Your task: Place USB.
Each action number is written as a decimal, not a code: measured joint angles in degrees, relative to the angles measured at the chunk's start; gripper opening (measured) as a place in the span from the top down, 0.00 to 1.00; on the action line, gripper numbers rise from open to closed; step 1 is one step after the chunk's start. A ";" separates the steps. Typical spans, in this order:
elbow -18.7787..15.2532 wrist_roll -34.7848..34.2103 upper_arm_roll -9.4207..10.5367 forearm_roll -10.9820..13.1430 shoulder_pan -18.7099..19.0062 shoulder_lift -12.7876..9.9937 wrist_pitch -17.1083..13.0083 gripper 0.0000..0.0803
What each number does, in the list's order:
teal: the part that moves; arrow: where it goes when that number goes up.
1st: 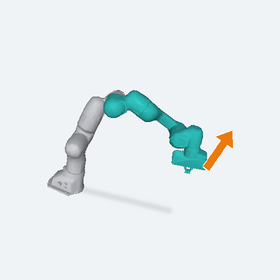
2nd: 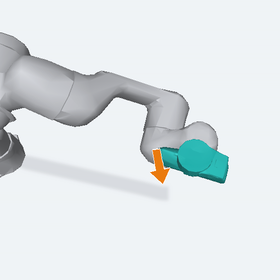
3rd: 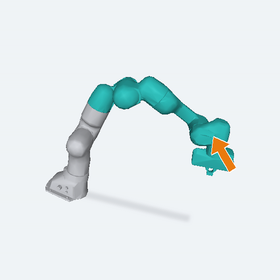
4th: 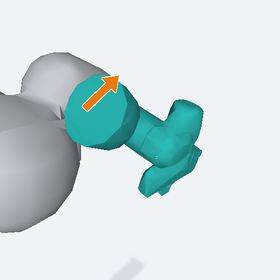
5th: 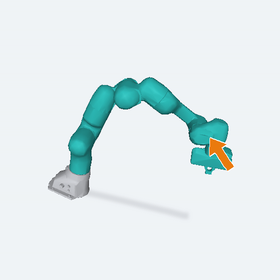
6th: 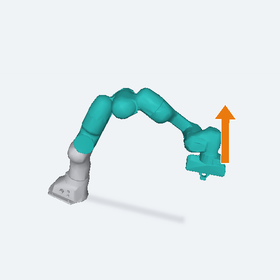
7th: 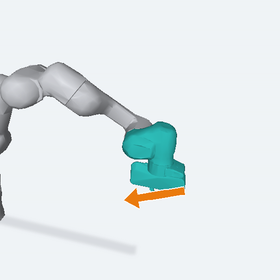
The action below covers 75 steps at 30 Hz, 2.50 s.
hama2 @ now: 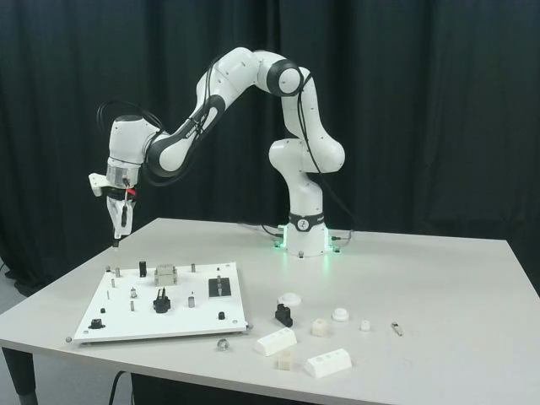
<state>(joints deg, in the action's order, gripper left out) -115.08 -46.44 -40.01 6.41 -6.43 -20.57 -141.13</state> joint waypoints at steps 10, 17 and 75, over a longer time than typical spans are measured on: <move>0.68 1.67 1.96 1.81 0.05 -0.59 1.95 0.94; 0.68 4.52 4.33 4.92 0.80 -0.13 3.59 0.94; -2.70 -20.95 6.82 8.17 35.49 3.40 5.02 0.94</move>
<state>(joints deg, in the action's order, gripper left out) -117.78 -67.39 -33.19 14.58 29.06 -17.17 -136.11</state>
